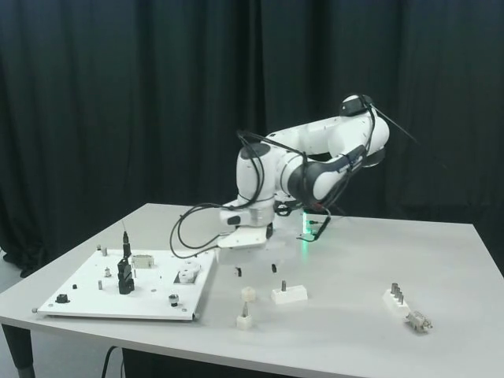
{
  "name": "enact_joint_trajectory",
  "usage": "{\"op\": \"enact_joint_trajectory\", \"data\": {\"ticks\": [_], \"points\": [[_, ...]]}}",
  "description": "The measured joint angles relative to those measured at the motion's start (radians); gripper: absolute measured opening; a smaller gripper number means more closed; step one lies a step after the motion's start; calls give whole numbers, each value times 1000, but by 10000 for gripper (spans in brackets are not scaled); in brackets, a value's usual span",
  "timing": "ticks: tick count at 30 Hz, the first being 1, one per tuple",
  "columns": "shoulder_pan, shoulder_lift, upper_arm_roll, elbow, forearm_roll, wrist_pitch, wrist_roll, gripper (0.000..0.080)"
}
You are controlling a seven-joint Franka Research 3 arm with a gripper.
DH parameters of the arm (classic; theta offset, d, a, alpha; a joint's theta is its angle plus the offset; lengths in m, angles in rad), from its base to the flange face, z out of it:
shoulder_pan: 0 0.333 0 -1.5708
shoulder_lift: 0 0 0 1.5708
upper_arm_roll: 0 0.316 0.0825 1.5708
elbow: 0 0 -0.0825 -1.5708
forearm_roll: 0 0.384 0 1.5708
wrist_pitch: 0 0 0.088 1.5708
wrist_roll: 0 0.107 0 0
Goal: Pick square peg 3.
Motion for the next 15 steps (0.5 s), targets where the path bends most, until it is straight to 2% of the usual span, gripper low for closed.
{"op": "enact_joint_trajectory", "data": {"ticks": [15], "points": [[78, -5, 56, -4, -50, 1, 110, 800]]}}
